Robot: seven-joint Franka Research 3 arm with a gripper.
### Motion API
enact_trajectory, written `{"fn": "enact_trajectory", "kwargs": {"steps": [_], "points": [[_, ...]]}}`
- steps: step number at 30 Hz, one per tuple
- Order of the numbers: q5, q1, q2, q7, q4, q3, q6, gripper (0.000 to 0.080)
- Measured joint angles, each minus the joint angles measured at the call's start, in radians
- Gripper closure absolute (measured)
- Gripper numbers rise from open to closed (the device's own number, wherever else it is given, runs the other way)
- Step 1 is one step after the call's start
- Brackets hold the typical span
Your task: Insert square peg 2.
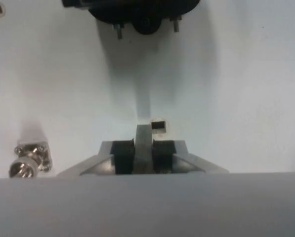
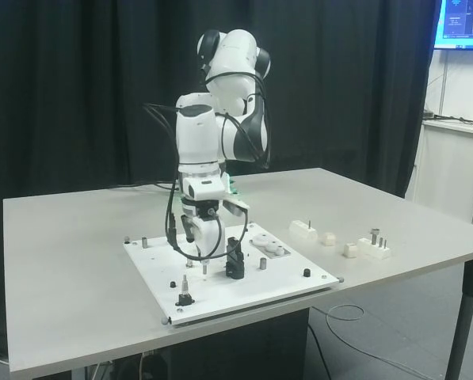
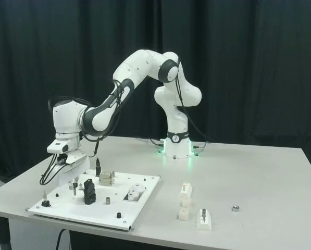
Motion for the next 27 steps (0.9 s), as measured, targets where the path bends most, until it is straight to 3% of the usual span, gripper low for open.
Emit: {"fn": "enact_trajectory", "kwargs": {"steps": [27], "points": [[0.001,0.005,0.018,0.026,-0.002,0.001,0.027,0.0728]]}}
